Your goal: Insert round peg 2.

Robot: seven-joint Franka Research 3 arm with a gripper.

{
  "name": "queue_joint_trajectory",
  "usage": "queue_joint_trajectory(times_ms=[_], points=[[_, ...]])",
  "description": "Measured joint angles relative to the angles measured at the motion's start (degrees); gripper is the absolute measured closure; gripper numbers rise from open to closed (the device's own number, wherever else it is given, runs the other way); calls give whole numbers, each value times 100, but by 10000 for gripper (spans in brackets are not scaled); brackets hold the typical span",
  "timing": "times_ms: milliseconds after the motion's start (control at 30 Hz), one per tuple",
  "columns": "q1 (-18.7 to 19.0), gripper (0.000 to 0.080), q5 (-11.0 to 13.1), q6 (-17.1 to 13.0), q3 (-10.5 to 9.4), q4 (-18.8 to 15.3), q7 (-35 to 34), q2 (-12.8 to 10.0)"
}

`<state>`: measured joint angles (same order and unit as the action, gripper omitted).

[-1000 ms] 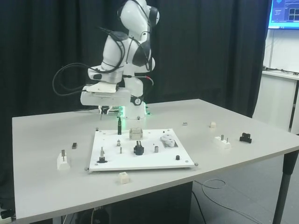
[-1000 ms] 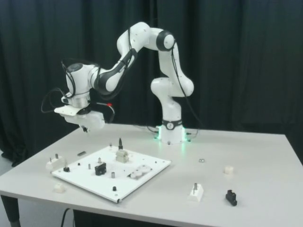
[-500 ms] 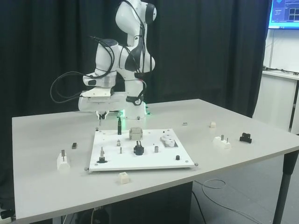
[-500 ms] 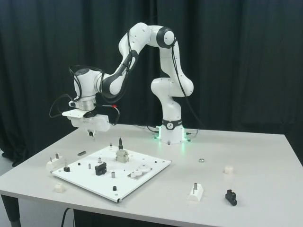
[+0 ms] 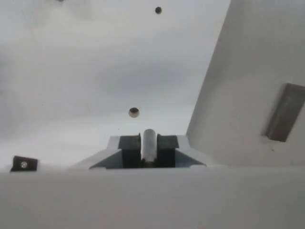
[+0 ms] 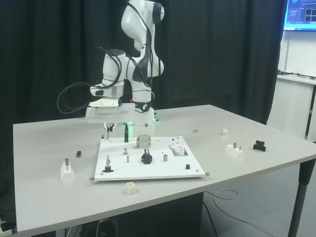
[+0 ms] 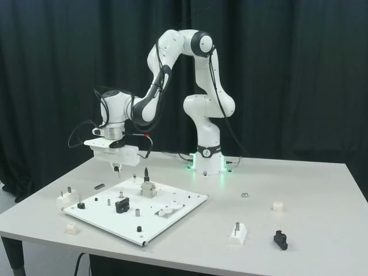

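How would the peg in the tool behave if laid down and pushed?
The peg looks round and smooth, so it would probably roll. It holds a straight shape, so it is likely stiff. Thin within the tool, it is probably light.

A black curtain (image 7: 299,75) hangs in long folds behind the grey table (image 6: 44,197) and fills the whole backdrop in the second room view. In the first room view, the curtain ends to the right of the table, where a white wall shows. A lit screen (image 6: 300,15) sits high on that wall, and a white cabinet (image 6: 291,106) stands below it. Under the table's front edge a thin cable (image 6: 232,210) trails across the grey floor, beside a dark table leg (image 6: 298,200).
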<state>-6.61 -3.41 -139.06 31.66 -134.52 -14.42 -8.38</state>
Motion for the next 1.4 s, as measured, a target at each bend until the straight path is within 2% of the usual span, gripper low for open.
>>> queue_joint_trajectory(times_ms=[300, 533, 1000, 1400], points=[[0, 739, 103, -547, 21, -325, 0, 1], [0, 739, 214, -800, 21, -484, 45, -1], [0, 739, 443, -990, 40, -629, 254, -50], [0, 739, 827, -1122, 54, -658, 585, -237]])
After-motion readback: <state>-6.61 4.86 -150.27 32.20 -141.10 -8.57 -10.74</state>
